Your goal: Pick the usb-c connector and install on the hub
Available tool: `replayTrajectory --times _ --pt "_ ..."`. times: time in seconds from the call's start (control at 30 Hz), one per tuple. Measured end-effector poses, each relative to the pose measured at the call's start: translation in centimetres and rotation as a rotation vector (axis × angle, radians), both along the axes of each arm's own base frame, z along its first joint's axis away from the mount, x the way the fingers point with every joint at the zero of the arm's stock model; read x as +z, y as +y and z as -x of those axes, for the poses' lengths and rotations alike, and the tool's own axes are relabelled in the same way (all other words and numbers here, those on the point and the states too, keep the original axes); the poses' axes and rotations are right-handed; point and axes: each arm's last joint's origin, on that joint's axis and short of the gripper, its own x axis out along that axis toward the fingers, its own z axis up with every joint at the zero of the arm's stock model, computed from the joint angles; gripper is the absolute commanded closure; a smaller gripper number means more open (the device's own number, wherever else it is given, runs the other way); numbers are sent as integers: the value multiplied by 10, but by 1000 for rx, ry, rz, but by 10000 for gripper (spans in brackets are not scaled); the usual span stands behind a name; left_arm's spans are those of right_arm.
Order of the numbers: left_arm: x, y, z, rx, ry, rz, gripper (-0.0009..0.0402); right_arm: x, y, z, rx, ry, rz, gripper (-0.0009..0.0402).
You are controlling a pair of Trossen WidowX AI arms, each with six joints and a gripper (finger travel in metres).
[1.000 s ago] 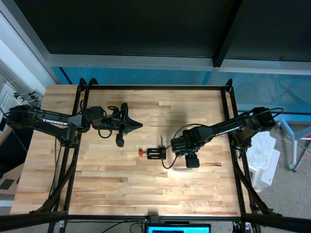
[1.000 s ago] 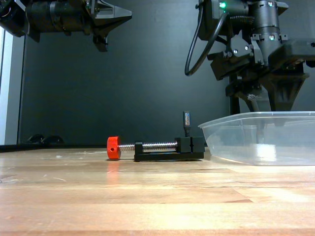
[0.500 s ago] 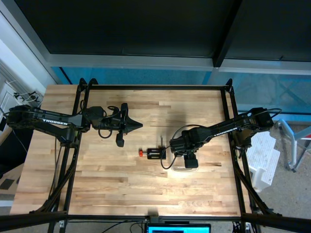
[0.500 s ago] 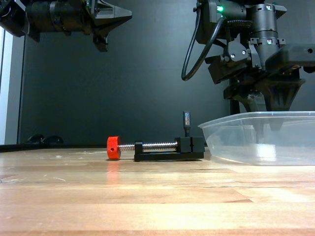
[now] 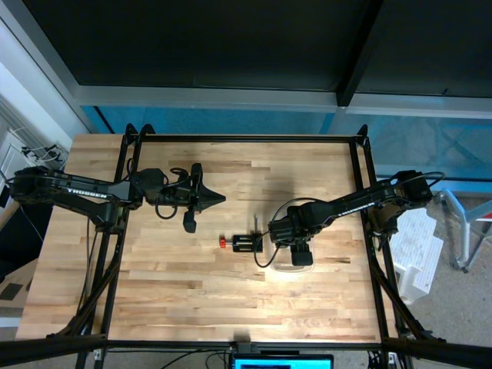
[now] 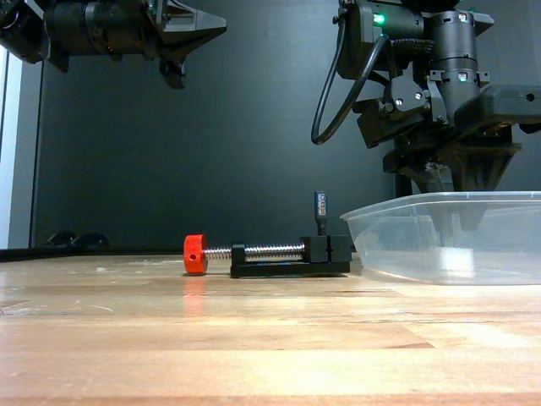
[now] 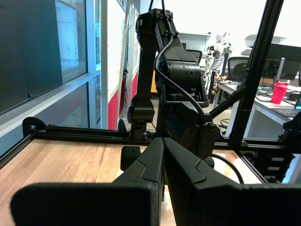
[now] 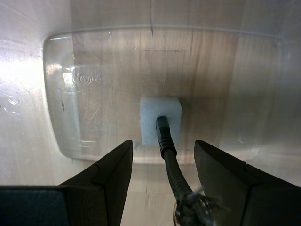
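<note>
USB-C connector [image 8: 162, 129]: black plug on a braided dark cable [image 8: 178, 176], standing upright in a white foam block [image 8: 151, 109], not held.

Light wooden tabletop [image 5: 192, 292] carries everything.

Left gripper [image 7: 163, 141]: raised high over the tabletop's left half, well apart from the other things, fingers pressed together.

Right gripper [image 8: 163, 143]: pointing down into a clear plastic tub [image 6: 439, 200] on the right half. Its fingers [image 8: 113, 165] are spread, one on each side of the connector, neither touching it.

Black screw vise [image 6: 287, 254] with a red round knob [image 6: 194, 254] lies just beside the tub's left wall. A small dark upright piece [image 6: 320, 210] stands in the vise.

The foam block sits on the tub floor.
</note>
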Motion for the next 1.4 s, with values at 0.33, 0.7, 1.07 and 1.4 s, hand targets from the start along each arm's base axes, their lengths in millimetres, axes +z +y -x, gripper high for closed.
replayTrajectory --times 0.33,0.7,1.07,1.4 --pt "0 0 0 0 0 0 393 -2 0 1 -1 4 6 213" --pt "0 0 0 0 0 0 393 -2 -1 1 -1 5 8 257" --pt "0 0 0 0 -1 0 393 -2 -1 1 -1 7 8 329" --pt "0 0 0 0 0 0 393 -2 -1 2 -1 10 7 380"
